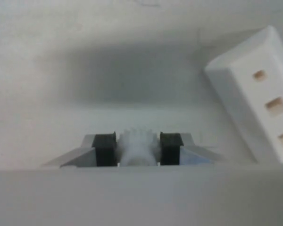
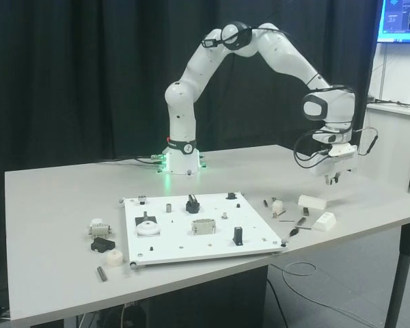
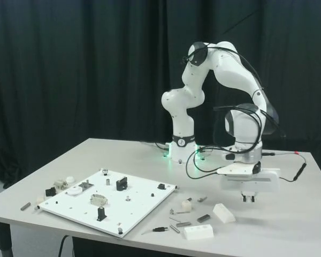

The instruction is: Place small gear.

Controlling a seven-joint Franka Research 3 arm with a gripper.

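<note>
In the wrist view, the gripper [image 1: 137,149] is clamping the small gear [image 1: 137,147] between its two black pads [image 1: 104,149]; the jaws are standing narrowly apart, closed against the white toothed part on both sides. The gear is hanging above the grey table [image 1: 61,94], not touching it. A white block with slots [image 1: 259,89] is lying on the table near the gripper, off to one side.

In the first room view, the gripper [image 2: 332,179] is hovering above the table's right part, over two white blocks [image 2: 313,201], well apart from the white assembly board [image 2: 191,236]. Loose parts are lying around the board. The white arm [image 2: 260,41] is arching up from its base [image 2: 180,160], where green light is showing, at the far edge of the table.
</note>
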